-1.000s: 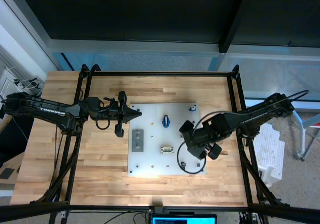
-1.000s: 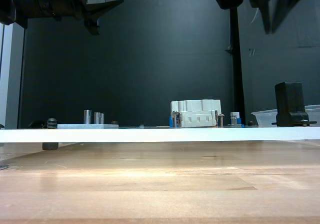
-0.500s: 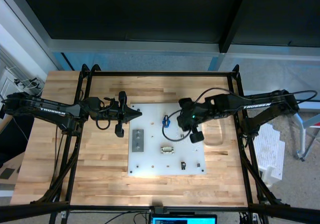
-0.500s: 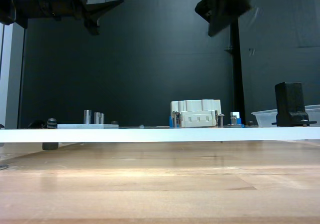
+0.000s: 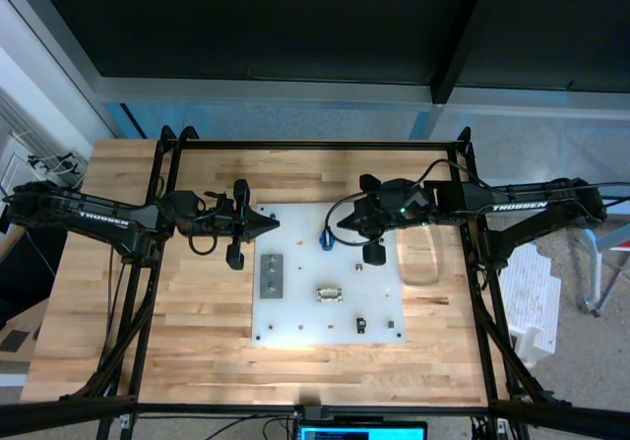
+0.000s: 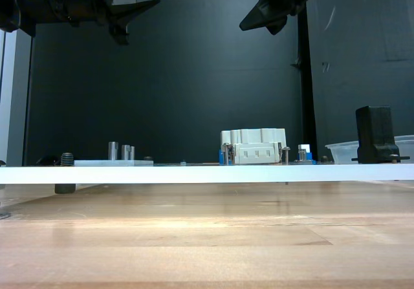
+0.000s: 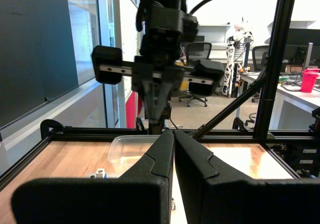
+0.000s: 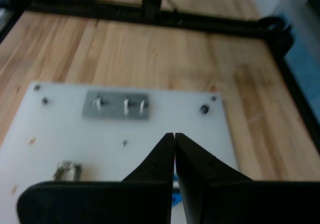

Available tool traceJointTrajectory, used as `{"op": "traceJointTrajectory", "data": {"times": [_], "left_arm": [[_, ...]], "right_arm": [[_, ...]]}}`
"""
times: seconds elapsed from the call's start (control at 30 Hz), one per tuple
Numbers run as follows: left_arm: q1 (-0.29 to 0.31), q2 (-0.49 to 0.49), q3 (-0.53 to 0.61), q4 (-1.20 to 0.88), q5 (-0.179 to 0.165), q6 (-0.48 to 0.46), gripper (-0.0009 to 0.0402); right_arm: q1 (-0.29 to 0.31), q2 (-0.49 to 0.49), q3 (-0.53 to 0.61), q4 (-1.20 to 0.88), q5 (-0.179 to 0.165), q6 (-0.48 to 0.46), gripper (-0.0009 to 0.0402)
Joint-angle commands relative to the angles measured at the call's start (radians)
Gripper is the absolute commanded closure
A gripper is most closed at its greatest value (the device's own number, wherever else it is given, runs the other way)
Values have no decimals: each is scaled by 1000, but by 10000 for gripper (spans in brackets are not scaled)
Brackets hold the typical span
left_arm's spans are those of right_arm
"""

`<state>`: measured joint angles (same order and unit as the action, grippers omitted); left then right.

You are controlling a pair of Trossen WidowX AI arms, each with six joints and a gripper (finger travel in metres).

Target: Pick the 16mm bar and install on taskboard

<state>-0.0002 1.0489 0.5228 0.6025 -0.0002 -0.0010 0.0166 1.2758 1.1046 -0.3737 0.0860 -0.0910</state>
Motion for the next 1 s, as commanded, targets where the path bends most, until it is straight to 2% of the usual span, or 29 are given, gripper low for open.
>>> {"op": "traceJointTrajectory", "data": {"times": [0.03,0.33,0.4,0.9,1.0], "left_arm": [[0,0,0,0,0,0,393],[0,0,0,0,0,0,393],[0,0,0,0,0,0,393],[0,0,0,0,0,0,393],[0,0,0,0,0,0,393]], "right_arm": [[-6,-29,-56,110,0,5,394],[-8,-94,-201,457,-13,61,394],[-8,-105,-230,512,-32,63,393],[-8,-170,-437,839,-36,135,394],[-8,-170,-460,869,-74,142,394]]}}
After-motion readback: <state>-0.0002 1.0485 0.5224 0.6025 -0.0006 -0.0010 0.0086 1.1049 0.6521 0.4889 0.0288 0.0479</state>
